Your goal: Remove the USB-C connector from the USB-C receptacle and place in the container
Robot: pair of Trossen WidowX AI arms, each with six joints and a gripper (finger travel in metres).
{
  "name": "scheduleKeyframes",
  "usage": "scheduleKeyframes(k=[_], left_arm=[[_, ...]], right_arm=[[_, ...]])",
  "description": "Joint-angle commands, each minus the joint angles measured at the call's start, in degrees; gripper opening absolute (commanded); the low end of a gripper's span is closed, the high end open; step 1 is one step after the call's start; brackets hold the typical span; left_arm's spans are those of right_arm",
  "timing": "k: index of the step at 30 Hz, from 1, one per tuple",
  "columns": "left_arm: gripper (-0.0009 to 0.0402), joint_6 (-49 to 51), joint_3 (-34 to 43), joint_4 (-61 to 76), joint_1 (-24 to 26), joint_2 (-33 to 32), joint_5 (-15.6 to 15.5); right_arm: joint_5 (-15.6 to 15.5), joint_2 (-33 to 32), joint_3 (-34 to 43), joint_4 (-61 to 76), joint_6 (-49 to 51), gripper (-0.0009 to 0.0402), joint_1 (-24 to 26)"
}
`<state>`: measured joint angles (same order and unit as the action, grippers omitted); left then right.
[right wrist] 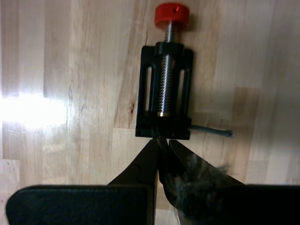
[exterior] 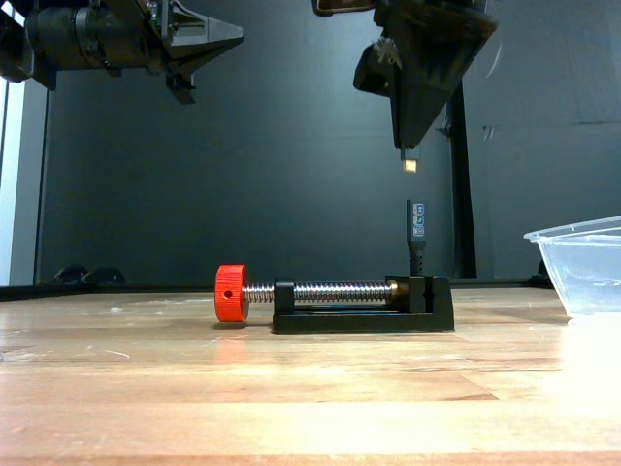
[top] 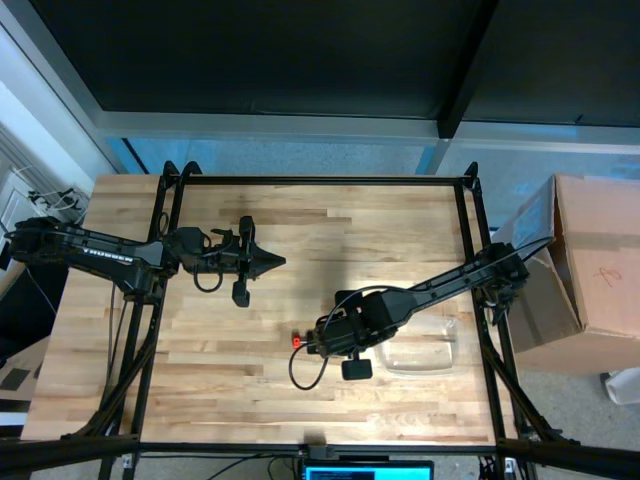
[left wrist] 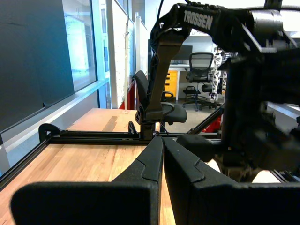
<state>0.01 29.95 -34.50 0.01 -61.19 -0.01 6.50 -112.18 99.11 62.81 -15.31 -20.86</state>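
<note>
hanging from the right gripper (exterior: 407, 142), which is clamped on it, the connector (exterior: 409, 163) sits upper centre in the low view, just above the receptacle (exterior: 417, 218) and clear of it. it looks small, light, stiff, probably slick; holding it by the body seems right. the container (exterior: 582, 260) is at lower right with open room between, only its rim to clear. the left gripper (exterior: 233, 39), fingers together, empty, hovers upper left.

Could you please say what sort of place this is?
Probably a robotics lab: office chairs behind a framed wooden table. The left end effector hovers shut at left; the right end effector holds the USB-C connector above its receptacle.
</note>
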Motion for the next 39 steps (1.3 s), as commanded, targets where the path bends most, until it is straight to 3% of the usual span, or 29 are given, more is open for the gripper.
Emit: scheduleKeyframes(k=[1,4,24,39], left_arm=[[0.0,0.0,0.0,-0.02,-0.02,-0.02,0.0],[0.0,0.0,0.0,-0.02,0.0,-0.02,0.0],[0.0,0.0,0.0,-0.02,-0.02,0.0,0.0],[0.0,0.0,0.0,-0.02,-0.02,-0.04,0.0]], right_arm=[[0.26,0.7,-0.15,0.13,-0.02,0.0,0.02],[1.49,2.03,-0.15,0.55,0.02,0.0,0.13],[1.51,6.91,-1.16,1.75,-0.35,0.0,-1.7],[1.51,23.56,-24.22,-3.93,-8.94,0.0,-9.31]])
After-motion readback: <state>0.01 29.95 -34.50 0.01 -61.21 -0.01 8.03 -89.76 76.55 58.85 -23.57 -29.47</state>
